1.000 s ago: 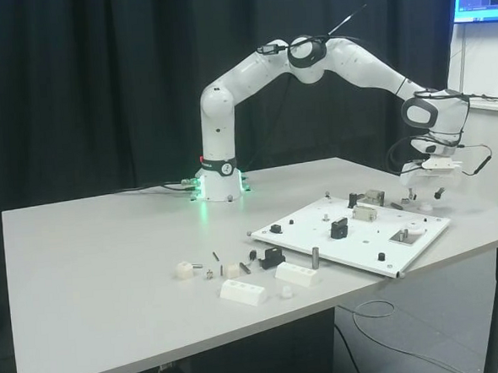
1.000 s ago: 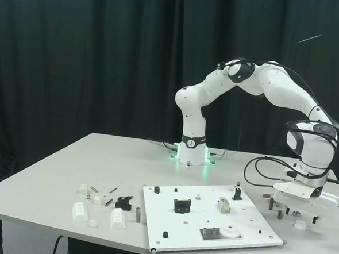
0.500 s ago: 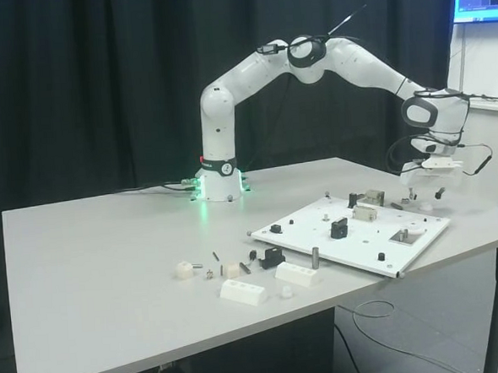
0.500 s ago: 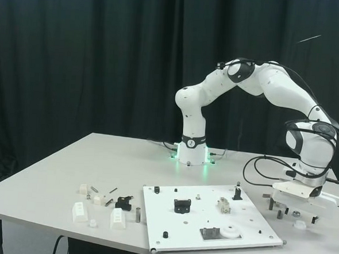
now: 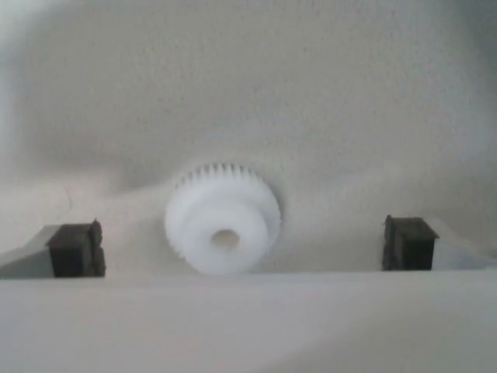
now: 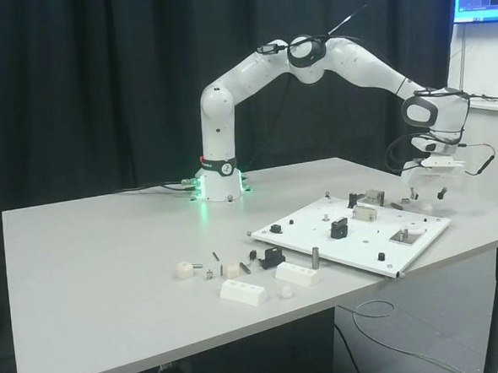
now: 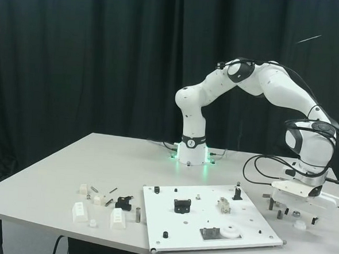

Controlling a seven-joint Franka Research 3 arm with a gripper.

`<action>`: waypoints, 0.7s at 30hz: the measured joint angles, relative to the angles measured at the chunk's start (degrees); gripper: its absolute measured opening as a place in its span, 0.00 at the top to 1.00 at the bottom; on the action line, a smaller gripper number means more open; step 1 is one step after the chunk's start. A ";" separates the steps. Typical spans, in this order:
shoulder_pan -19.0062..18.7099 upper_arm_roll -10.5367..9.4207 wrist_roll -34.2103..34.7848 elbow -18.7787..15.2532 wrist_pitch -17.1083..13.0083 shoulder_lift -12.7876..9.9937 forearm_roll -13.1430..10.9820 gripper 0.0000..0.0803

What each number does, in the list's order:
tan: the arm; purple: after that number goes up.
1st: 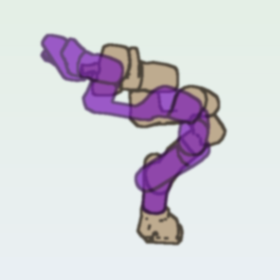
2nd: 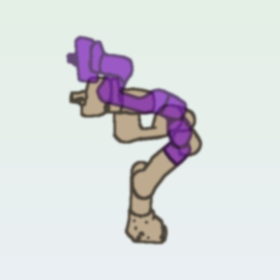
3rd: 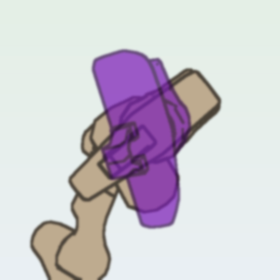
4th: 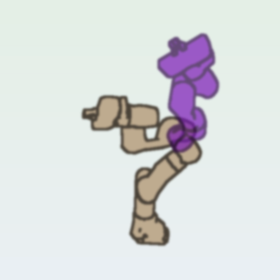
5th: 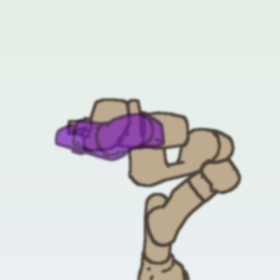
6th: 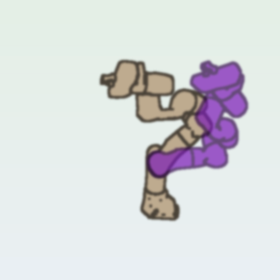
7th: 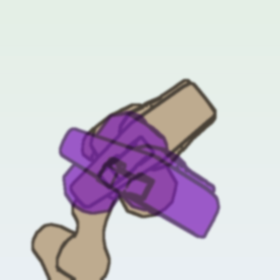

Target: Remove large gear.

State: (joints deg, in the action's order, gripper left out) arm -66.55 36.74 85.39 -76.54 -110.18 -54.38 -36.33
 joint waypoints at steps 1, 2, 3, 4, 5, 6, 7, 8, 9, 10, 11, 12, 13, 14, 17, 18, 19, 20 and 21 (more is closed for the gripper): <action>-0.03 0.11 0.35 0.00 -0.14 0.00 0.10 0.00; -0.07 0.25 0.74 0.00 -0.29 0.00 0.24 0.00; -0.11 0.39 1.08 0.00 -0.43 0.00 0.38 0.00; -0.16 0.54 1.38 0.00 -0.56 0.00 0.54 0.00; -0.19 0.68 1.65 0.00 -0.67 0.00 0.74 0.00; -0.21 0.81 1.81 0.01 -0.76 0.00 0.93 0.00; -0.22 0.95 1.90 0.01 -0.83 0.00 1.09 0.00; -0.22 1.13 1.94 0.01 -0.88 0.00 1.20 0.00; -0.23 1.30 1.95 0.01 -0.92 0.01 1.28 0.00; -0.23 1.53 1.95 0.01 -0.97 0.01 1.41 0.00; -0.23 1.77 1.95 0.01 -0.99 0.00 1.52 0.00; -0.23 2.03 1.95 0.01 -1.00 0.01 1.63 0.00; -0.23 2.31 1.95 0.01 -1.00 0.01 1.77 0.00; -0.23 2.62 1.95 0.01 -1.00 0.01 1.94 0.00; -0.22 3.61 1.95 0.01 -1.00 0.01 2.41 0.00; -0.20 3.92 1.95 0.00 -1.00 0.01 2.62 0.00; -0.17 4.30 1.94 -0.01 -1.00 0.01 2.93 0.00; -0.12 4.63 1.94 -0.03 -0.99 0.01 3.19 0.00; -0.07 4.95 1.91 -0.07 -0.98 0.00 3.40 0.00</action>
State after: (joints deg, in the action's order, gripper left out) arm -66.61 41.70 87.30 -76.61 -111.16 -54.37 -32.92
